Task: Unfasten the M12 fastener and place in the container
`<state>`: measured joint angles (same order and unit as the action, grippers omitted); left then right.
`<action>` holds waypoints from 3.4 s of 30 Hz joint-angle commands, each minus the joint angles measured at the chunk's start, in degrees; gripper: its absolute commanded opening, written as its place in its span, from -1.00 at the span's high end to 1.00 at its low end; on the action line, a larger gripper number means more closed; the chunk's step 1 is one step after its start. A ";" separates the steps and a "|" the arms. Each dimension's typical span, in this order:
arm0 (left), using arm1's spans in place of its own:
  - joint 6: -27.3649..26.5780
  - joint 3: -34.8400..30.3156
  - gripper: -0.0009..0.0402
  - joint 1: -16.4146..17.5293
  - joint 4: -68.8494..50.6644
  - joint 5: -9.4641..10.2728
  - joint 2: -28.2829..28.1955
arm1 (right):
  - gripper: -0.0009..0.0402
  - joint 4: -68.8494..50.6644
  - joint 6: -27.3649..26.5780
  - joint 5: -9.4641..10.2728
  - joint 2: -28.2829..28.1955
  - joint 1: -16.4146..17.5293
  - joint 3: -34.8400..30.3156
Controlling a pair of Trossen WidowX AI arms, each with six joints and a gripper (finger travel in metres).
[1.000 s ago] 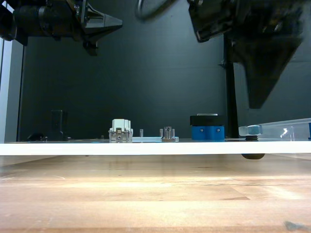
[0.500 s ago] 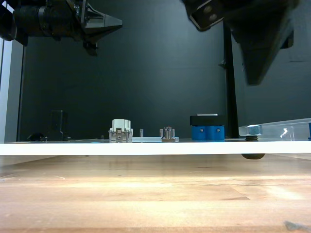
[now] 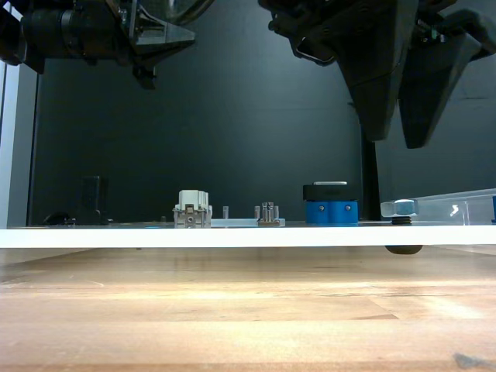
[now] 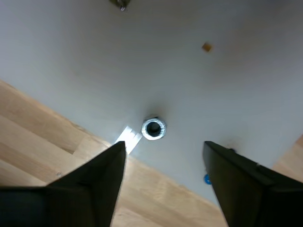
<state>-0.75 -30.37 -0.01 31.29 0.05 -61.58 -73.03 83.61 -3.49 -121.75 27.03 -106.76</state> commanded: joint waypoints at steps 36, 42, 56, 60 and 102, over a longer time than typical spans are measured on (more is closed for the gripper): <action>0.00 0.00 0.96 0.00 0.02 0.00 -0.02 | 0.27 3.04 4.61 3.13 -5.33 -1.40 0.46; 0.00 0.00 0.96 0.00 0.02 0.00 -0.02 | 0.33 3.93 4.61 3.21 -5.33 -1.46 1.20; 0.00 0.00 0.96 0.02 0.02 0.00 -0.02 | 0.43 4.55 4.39 3.63 -5.33 -1.66 1.64; 0.00 0.00 0.96 0.00 0.02 0.00 -0.02 | 0.58 4.57 4.35 3.63 -5.33 -1.68 1.64; 0.00 0.00 0.96 0.00 0.02 0.00 -0.02 | 0.80 4.46 -108.91 3.56 -4.96 -1.90 1.64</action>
<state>-0.78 -30.37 -0.01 31.29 0.05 -61.58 -68.51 -22.57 0.23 -126.89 25.15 -105.10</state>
